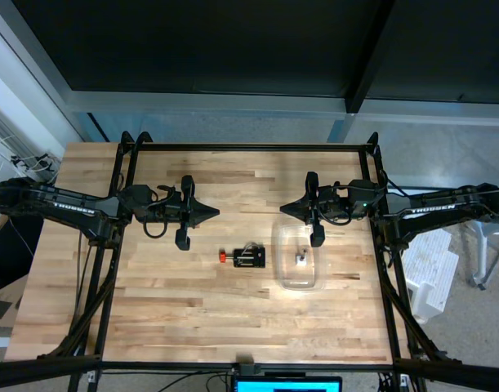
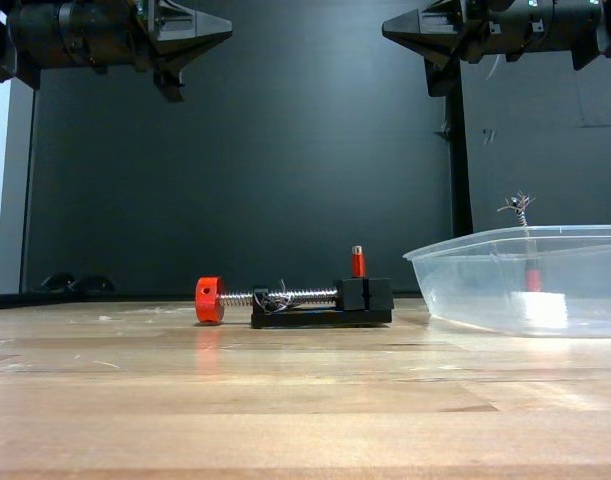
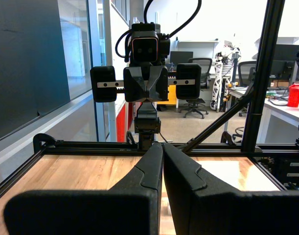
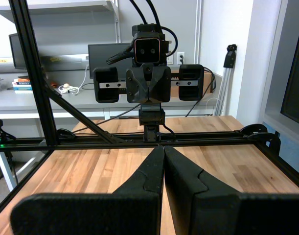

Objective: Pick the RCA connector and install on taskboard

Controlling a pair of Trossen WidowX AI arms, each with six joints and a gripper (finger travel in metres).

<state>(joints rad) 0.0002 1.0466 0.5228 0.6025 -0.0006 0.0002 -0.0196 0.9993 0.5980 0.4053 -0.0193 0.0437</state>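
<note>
Table (image 1: pixel 151 318) of pale wood, with two robot arms hanging high above it and facing each other. The left gripper (image 1: pixel 213 213) and the right gripper (image 1: pixel 285 208) each have their fingers pressed together and carry nothing. The connector (image 1: pixel 300 260), a tiny silvery piece, lies inside a clear plastic tray (image 1: pixel 283 282) on the right arm's side, nearer the right gripper. The small black board (image 1: pixel 251 258) with its red knob (image 1: pixel 222 256) sits just beside the tray, toward the left arm. The right arm looks best placed for this. Spread its fingers first, come straight down into the middle of the tray, and close gently so the piece does not skid. Mind the tray's raised walls going in and coming out, and a thin wire (image 2: pixel 520 208) that stands above the rim. The wood between tray and board is bare, leaving room for a short sideways carry. The black frame (image 1: pixel 249 148) rings the table, well apart from the work.
</note>
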